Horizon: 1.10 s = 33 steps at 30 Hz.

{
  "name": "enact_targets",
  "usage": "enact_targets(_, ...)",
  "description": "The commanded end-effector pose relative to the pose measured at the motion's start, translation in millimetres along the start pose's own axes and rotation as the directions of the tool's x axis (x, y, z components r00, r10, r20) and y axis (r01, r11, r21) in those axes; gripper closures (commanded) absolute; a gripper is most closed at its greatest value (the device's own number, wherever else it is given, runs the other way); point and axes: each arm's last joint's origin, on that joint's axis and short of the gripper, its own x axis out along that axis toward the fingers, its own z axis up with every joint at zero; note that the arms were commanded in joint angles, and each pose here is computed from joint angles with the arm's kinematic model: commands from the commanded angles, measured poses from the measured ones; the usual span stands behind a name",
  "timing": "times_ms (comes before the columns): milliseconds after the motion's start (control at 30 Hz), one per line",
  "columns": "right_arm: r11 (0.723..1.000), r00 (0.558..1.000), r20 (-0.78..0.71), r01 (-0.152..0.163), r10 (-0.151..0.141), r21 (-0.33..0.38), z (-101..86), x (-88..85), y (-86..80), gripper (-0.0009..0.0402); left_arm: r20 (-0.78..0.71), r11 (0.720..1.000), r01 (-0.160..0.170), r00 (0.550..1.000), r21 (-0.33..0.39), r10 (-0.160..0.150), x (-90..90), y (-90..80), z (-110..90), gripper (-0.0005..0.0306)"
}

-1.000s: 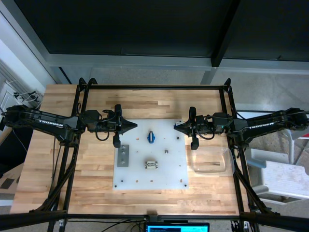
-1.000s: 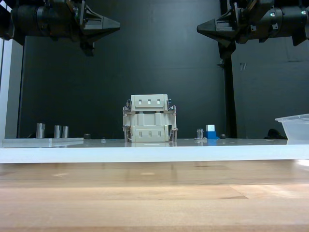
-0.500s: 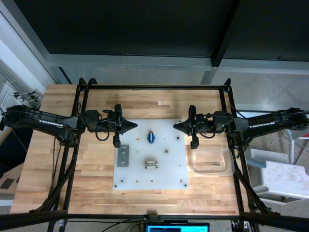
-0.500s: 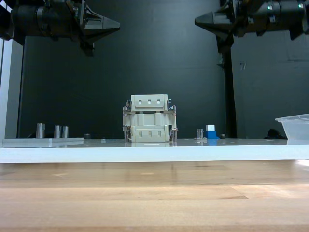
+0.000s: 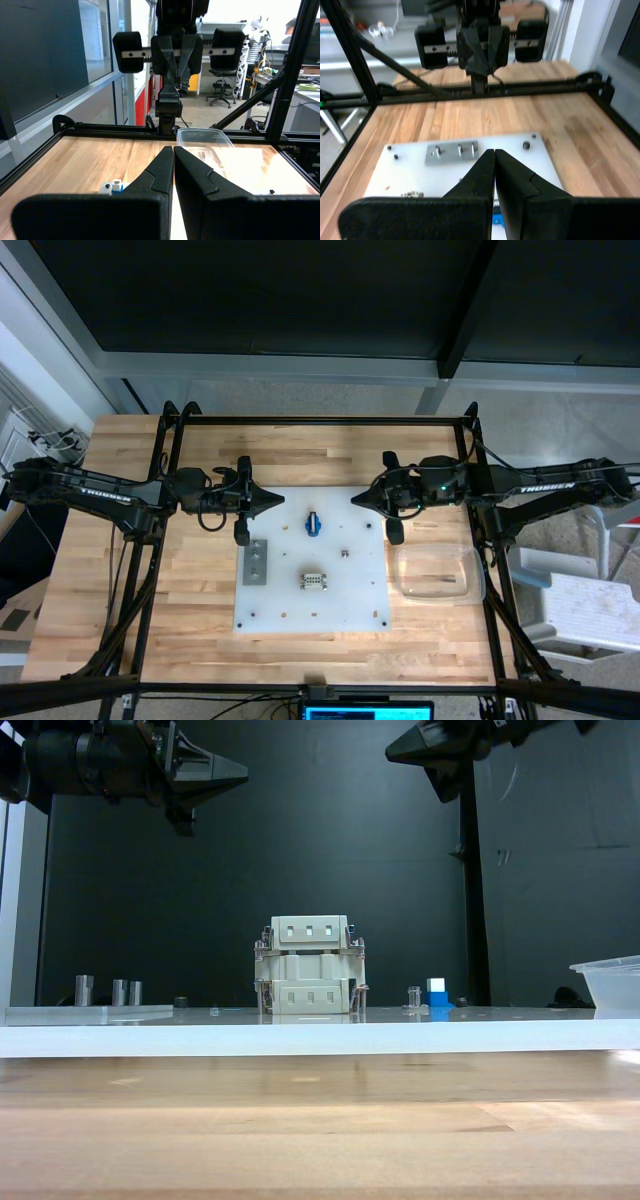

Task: Remove the HAN10-E connector and place it in the container

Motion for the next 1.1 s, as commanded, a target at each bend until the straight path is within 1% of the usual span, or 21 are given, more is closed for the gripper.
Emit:
enact_targets(33,1.0,0.997,-0.081,-0.003,0.003,0.004,11.4,5.0,2.3,0.0393,0.0,1.0,0.0,1.0,0.0,0.0,0.1,0.0,0,0.03)
enact_targets(200,1.0,0.98,-0.198,-0.005,0.003,-0.008,27.3,14.2,7.8,0.0393,0.0,1.0,0.0,1.0,0.0,0.0,0.1,0.1,0,0.03)
enact_targets(367,1.0,0.95,-0.311,-0.017,0.009,-0.024,42.7,27.5,17.8,0.0393,0.0,1.0,0.0,1.0,0.0,0.0,0.1,0.1,0,0.03)
enact_targets(533,0.998,0.902,-0.432,-0.041,0.019,-0.042,55.9,45.3,32.0,0.0393,0.0,1.0,0.0,1.0,0.0,0.0,0.1,0.0,0,0.03)
enact_targets(767,0.996,0.833,-0.553,-0.064,0.019,-0.062,67.9,69.3,49.2,0.0393,0.0,1.0,0.0,1.0,0.0,0.0,0.1,0.0,0,0.03)
enact_targets(933,0.998,0.787,-0.617,-0.047,0.01,-0.043,68.8,86.5,57.0,0.0393,0.0,1.0,0.0,1.0,0.0,0.0,0.1,0.1,0,0.03)
enact_targets(1067,0.998,0.74,-0.673,-0.04,0.0,-0.043,64.2,100.1,63.3,0.0393,0.0,1.0,0.0,1.0,0.0,0.0,0.1,0.1,0,0.03)
enact_targets(1100,0.999,0.734,-0.679,-0.036,0.0,-0.04,63.5,103.7,64.8,0.0393,0.0,1.0,0.0,1.0,0.0,0.0,0.1,0.0,0,0.03)
